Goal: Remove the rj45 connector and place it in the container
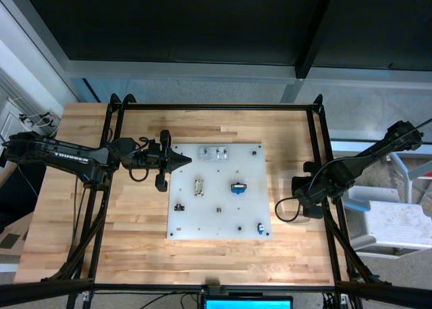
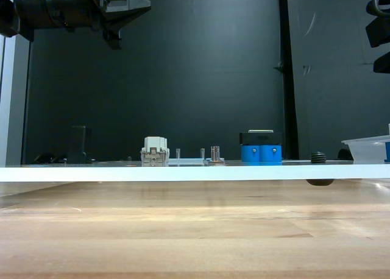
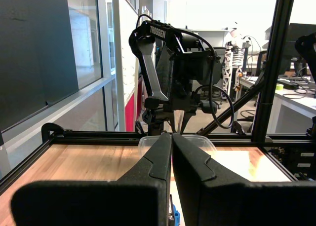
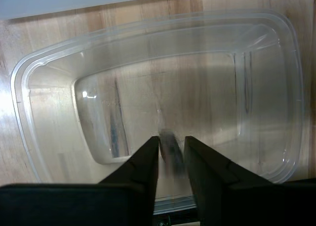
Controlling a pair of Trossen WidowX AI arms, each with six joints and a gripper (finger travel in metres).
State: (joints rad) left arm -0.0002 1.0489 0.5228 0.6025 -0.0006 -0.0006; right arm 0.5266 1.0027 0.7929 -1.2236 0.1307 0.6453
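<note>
Fingers (image 4: 145, 164): right gripper's (image 4: 172, 141) parted astride connector (image 4: 170, 159) over container (image 4: 276, 38); left gripper's (image 3: 172, 136) closed over board (image 1: 216, 214).

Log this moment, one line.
left hand: shut, high at board left edge | right hand: open over container, blurred dark piece between fingers

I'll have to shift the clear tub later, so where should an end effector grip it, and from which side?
Probably best: pinch one wall of the container at its flared rim, coming from above: it stands open side up, rim exposed. The right end effector hangs over it; the left end effector sits above the white board's left edge.
</note>
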